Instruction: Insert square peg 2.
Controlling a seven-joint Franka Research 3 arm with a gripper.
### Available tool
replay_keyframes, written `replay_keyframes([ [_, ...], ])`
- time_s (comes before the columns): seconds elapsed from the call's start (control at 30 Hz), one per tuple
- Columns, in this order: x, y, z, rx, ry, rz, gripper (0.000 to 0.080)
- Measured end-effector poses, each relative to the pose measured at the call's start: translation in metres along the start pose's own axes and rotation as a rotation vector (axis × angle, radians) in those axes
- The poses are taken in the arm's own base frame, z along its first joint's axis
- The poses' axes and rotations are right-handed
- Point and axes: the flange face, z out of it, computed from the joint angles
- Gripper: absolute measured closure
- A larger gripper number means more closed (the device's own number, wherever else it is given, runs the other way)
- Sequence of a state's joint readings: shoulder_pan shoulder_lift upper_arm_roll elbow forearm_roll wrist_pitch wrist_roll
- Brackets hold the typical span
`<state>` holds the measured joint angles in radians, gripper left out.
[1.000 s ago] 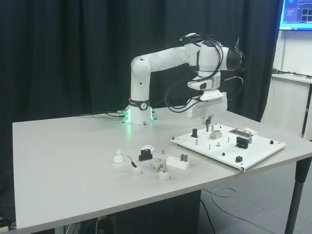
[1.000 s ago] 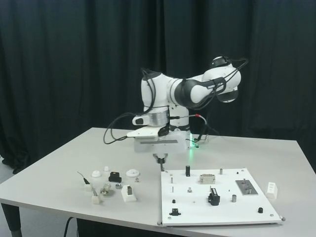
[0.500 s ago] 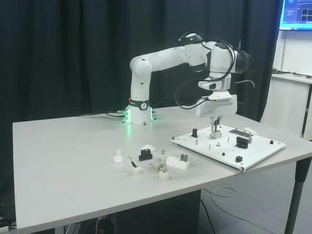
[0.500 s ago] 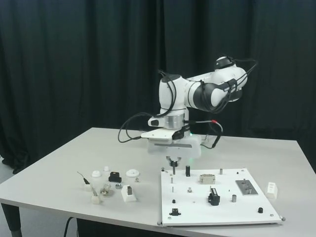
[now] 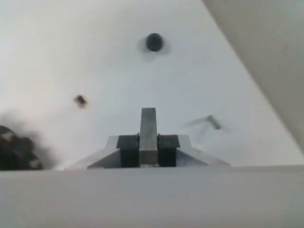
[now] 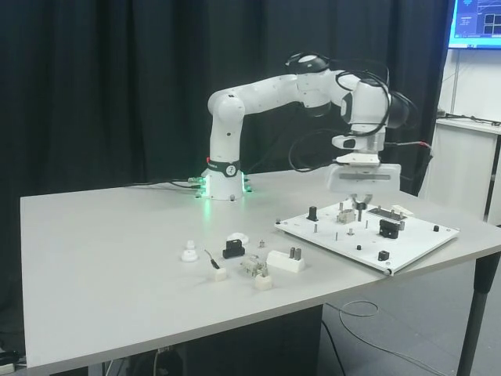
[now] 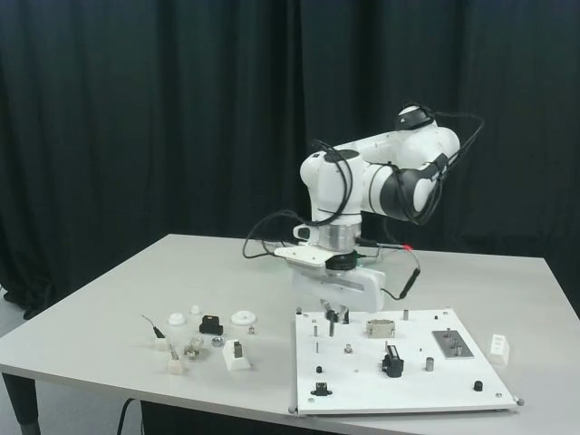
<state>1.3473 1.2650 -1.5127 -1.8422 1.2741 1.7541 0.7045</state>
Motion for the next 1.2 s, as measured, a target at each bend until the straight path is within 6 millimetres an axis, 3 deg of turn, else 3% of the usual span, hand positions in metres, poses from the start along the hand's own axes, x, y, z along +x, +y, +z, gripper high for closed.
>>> replay_keyframes([
  [0.57,-0.032,-0.024,0.003,-0.006,0.026,0.353,0.0727],
  [1.2,-0.037,-0.031,0.009,-0.007,0.036,0.784,0.0727],
])
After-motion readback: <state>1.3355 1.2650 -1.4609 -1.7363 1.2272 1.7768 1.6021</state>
